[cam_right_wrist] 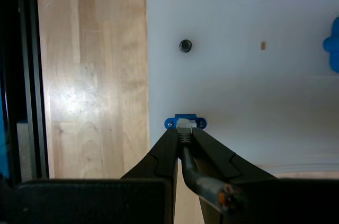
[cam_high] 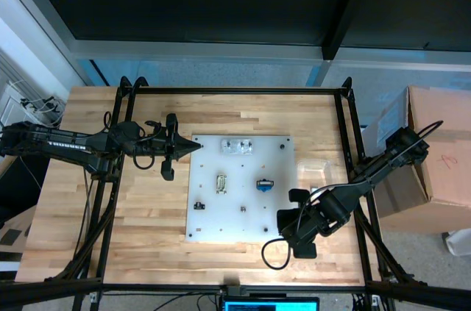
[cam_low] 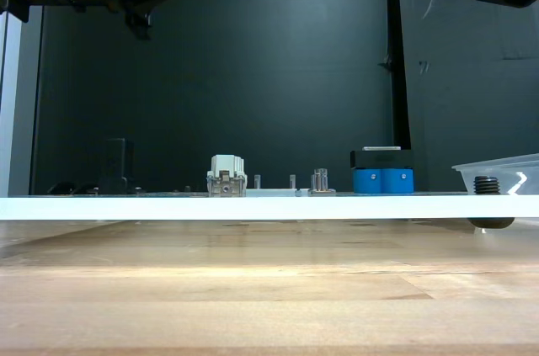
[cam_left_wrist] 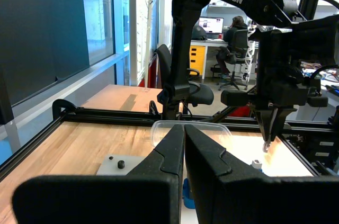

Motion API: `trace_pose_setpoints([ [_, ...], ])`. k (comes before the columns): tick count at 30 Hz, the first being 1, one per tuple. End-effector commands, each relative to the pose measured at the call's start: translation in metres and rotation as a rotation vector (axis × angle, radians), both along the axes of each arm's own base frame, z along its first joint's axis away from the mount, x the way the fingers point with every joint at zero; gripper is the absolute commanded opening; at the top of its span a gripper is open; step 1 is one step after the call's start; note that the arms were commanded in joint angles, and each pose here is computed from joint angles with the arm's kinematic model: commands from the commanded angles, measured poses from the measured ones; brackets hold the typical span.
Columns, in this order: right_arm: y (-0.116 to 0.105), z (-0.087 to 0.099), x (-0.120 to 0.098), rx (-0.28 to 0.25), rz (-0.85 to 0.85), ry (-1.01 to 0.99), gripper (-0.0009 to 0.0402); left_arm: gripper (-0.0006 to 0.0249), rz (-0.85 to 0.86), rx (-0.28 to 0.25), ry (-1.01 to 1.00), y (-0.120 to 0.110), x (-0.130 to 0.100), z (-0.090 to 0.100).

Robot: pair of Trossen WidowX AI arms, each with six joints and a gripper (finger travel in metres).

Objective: Pick the RJ45 connector and install on the taskboard

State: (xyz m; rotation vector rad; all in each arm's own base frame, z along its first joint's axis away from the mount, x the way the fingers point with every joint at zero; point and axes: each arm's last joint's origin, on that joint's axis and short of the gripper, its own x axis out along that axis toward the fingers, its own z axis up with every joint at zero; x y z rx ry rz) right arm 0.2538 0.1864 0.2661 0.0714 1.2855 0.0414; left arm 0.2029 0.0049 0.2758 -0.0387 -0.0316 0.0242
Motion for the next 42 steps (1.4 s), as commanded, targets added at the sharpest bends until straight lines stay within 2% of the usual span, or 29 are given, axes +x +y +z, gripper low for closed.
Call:
trace_pose_setpoints([
  [1, 0.000, -0.003, -0.001, -0.006, 0.003, 0.008, 0.0000, 0.0000, 0.000, 0.000, -0.001, 0.000, 0.000, 0.000],
  [13, 0.005, -0.018, 0.002, -0.042, 0.018, 0.046, 0.0000, 0.0000, 0.000, 0.000, -0.001, 0.000, 0.000, 0.000],
  [27, 0.004, -0.033, 0.002, -0.029, 0.018, 0.032, 0.0000, 0.0000, 0.000, 0.000, -0.001, 0.000, 0.000, 0.000],
  [33, 0.006, -0.040, 0.004, -0.039, 0.017, 0.044, 0.0000, 0.0000, 0.000, 0.000, -0.001, 0.000, 0.000, 0.000],
  [42, 0.006, -0.040, 0.004, -0.039, 0.016, 0.045, 0.0000, 0.0000, 0.000, 0.000, -0.001, 0.000, 0.000, 0.000],
])
